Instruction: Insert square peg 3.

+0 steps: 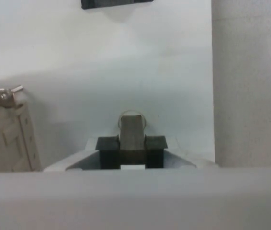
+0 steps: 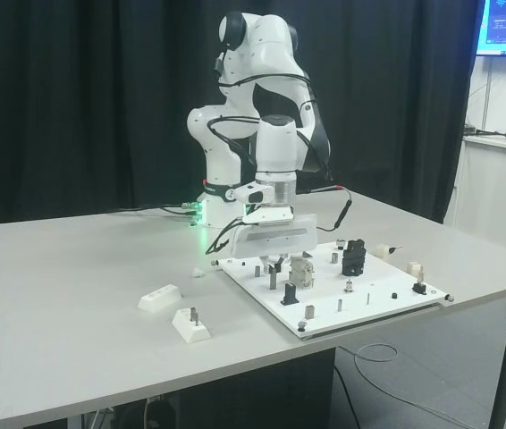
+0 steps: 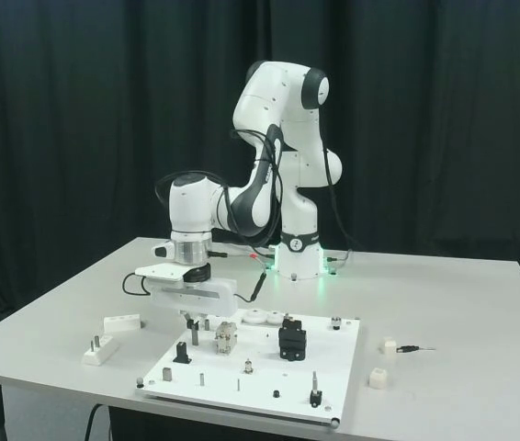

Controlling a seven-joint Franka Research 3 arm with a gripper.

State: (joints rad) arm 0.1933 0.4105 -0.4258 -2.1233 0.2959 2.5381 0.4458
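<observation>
In the wrist view a grey square peg (image 1: 131,132) stands upright between my black fingers (image 1: 107,149). My gripper (image 1: 131,152) is shut on it. The peg's lower end sits at a ringed hole in the white board (image 1: 126,57); how deep it is I cannot tell. From the first room view my gripper (image 2: 274,261) hangs low over the near left part of the board (image 2: 369,308), with the peg (image 2: 273,277) below it. In the second room view the gripper (image 3: 193,321) is just above the board (image 3: 251,386).
A metal block (image 1: 6,139) (image 3: 226,338) stands close beside the peg, and a black holder (image 3: 182,353) and black block (image 3: 290,340) are also on the board. Two white holders (image 2: 160,298) (image 2: 191,323) lie on the grey table (image 2: 74,268). Small white pieces (image 3: 388,345) lie past the board.
</observation>
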